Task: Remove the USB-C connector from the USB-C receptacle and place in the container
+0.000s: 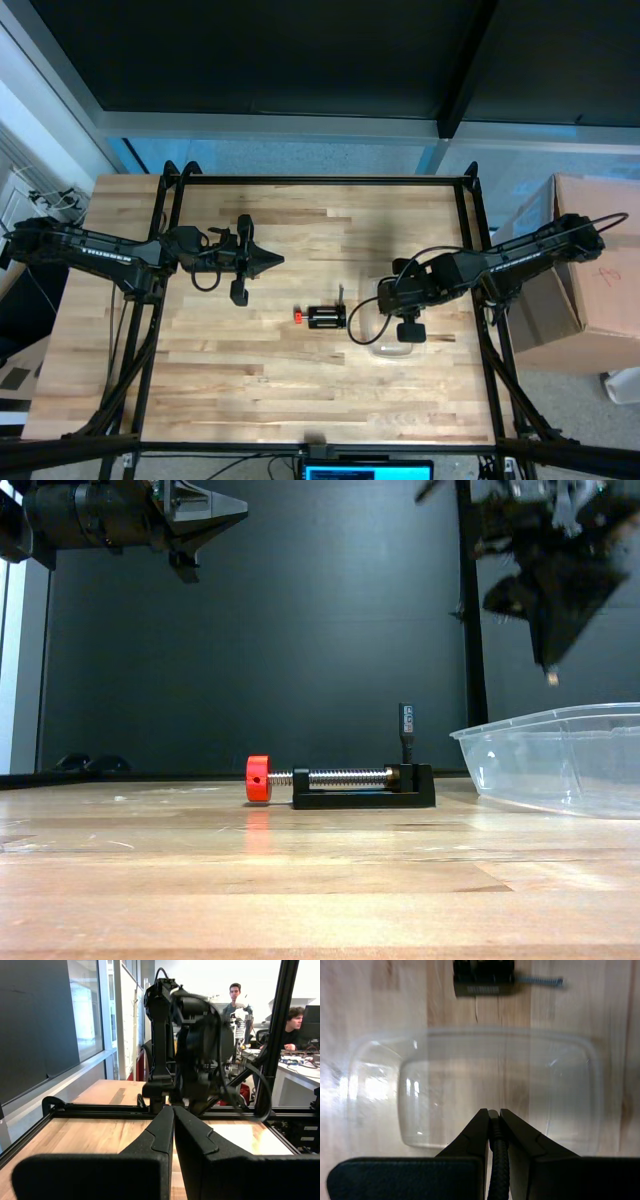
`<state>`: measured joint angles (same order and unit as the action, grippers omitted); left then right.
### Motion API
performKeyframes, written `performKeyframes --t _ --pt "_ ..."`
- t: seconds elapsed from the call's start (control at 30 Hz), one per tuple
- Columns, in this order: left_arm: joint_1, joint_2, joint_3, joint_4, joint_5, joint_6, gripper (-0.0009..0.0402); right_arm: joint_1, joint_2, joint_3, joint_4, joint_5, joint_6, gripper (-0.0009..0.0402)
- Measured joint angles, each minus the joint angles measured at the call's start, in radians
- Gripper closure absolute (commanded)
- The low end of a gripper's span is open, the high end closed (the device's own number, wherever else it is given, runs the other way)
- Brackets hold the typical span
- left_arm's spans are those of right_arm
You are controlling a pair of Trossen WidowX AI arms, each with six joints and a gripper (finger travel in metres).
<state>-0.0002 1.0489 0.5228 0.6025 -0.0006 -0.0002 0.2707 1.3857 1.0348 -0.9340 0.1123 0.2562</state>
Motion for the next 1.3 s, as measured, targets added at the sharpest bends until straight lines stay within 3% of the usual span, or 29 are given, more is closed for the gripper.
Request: performKeyframes --t 0.43,0.97,1.1,1.3 --pt "0.000 0.000 0.000 0.000 0.000 0.000 0.0393 0.006 -0.001 -0.212 0.224 0.000 0.024 0.0387" --pt "0.000 0.000 0.000 0.000 0.000 0.000 0.0393 0.009 -0.006 -0.192 0.237 0.000 0.026 0.0163" --pt "0.000 0.000 0.000 0.000 0.000 0.000 0.0393 0.010 -0.006 -0.156 0.203 0.000 0.026 0.0138" --pt "0.000 0.000 0.000 0.000 0.000 0.000 0.0393 0.011 -0.006 -0.089 0.117 0.000 0.026 0.0135"
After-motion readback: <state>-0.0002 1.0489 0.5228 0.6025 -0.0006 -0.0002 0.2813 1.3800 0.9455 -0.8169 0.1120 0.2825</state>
